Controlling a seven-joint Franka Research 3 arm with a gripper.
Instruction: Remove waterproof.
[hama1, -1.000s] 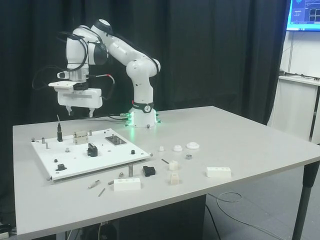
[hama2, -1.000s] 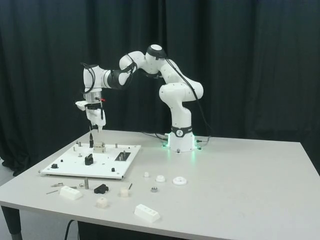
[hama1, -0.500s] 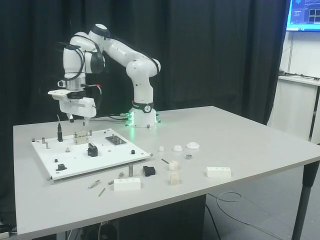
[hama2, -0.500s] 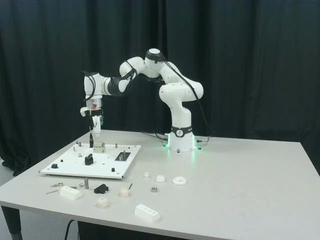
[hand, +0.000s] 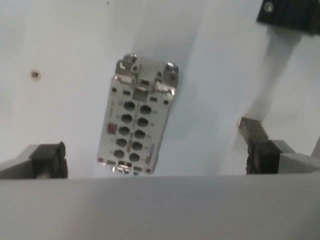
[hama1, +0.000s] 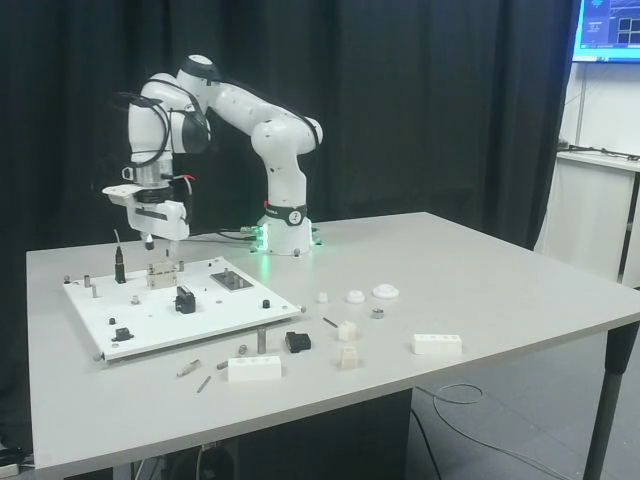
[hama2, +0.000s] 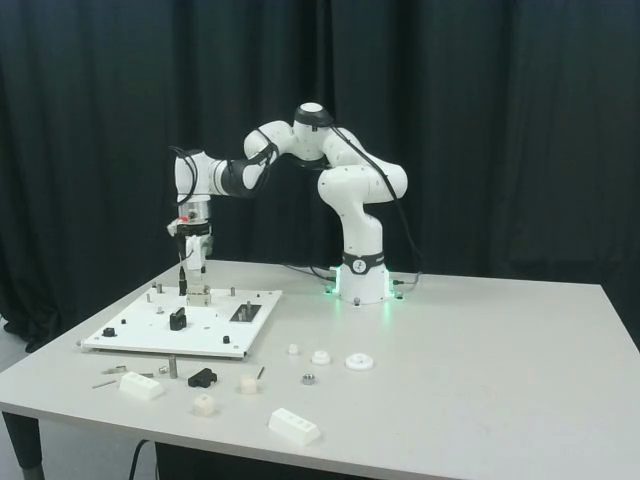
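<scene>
— Where the connector sits on the white board, what does it hold?
— Two rows of round sockets in its grey body, seen from the wrist camera; whether anything fills them I cannot tell. It stands at the board's far side, between a black peg and a dark recess.
— And the gripper?
— Spread wide, one finger to each side of the connector, apart from it and above it, gripping nothing.
— What else is on the board?
— Two small black blocks and a few short posts. Off the board, near the table's front edge, lie white blocks, a black clip, white rings and loose pins.
— Any change from a second ago?
— Yes. The wrist has turned, so the gripper's broad face no longer meets the first room view, and the hand has dropped closer to the connector. In the second room view the arm has folded inward. The parts on the table lie as before.
</scene>
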